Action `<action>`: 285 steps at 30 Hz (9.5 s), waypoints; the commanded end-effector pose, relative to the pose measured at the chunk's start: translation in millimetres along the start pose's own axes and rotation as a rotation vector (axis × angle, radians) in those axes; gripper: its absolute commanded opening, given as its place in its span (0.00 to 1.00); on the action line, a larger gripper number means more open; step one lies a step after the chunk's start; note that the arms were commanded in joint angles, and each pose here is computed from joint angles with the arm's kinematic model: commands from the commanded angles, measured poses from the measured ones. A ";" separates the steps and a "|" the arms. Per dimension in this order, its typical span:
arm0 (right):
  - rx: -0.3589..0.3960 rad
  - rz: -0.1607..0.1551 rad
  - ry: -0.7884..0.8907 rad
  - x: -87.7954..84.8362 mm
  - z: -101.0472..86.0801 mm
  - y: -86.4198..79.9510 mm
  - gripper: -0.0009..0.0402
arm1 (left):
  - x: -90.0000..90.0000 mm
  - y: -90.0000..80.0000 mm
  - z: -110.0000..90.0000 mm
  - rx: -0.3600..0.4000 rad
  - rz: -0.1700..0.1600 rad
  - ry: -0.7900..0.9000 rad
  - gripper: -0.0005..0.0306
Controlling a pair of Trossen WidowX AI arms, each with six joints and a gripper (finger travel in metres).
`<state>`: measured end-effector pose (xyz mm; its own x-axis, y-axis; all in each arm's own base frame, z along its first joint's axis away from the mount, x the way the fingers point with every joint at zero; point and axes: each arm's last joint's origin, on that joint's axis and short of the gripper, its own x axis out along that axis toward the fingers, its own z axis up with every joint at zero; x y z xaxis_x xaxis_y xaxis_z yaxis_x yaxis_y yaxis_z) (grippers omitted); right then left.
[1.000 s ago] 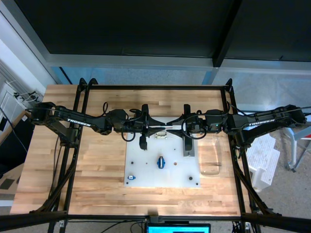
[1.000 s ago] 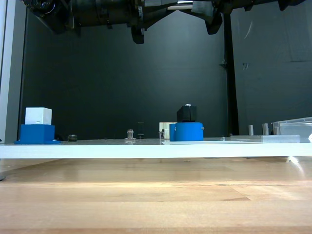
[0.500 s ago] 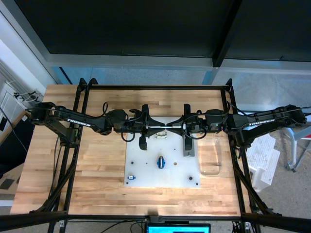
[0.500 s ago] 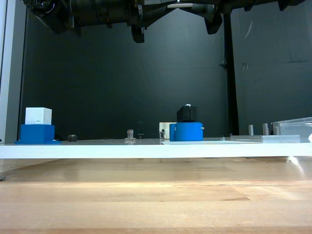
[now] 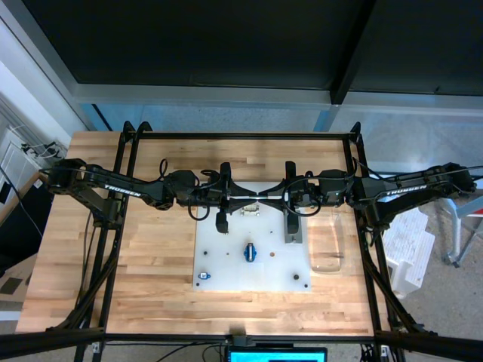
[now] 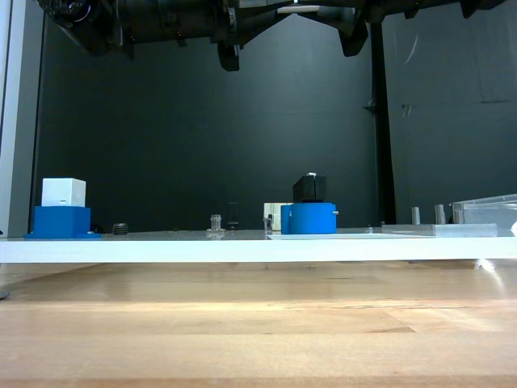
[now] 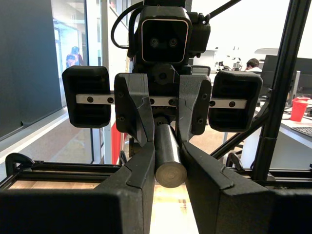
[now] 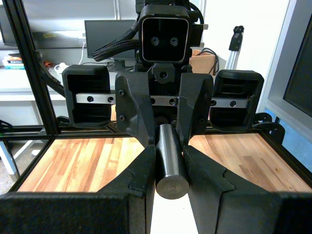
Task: Pick the 16mm cylinder and install on the taskboard
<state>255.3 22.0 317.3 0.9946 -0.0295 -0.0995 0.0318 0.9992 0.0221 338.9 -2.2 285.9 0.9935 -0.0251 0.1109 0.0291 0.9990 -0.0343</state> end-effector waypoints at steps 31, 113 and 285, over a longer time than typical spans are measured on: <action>0.019 -0.021 0.420 -25.5 10.0 1.0 0.02 | -27.1 -0.2 -2.1 -0.030 -0.016 0.042 0.44; -0.131 0.038 1.469 114.8 -80.2 94.3 0.02 | -27.1 -0.2 -2.1 -0.030 -0.016 0.041 0.44; -0.005 -0.011 0.447 -14.2 -7.6 19.4 0.24 | -27.1 -0.2 -2.2 -0.030 -0.016 0.042 0.44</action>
<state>243.9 45.9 310.4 0.8255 -0.0236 -0.5639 0.0342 0.9994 0.0082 312.2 -1.8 280.6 0.9966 -0.0427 0.0699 0.0471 0.9969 -0.0628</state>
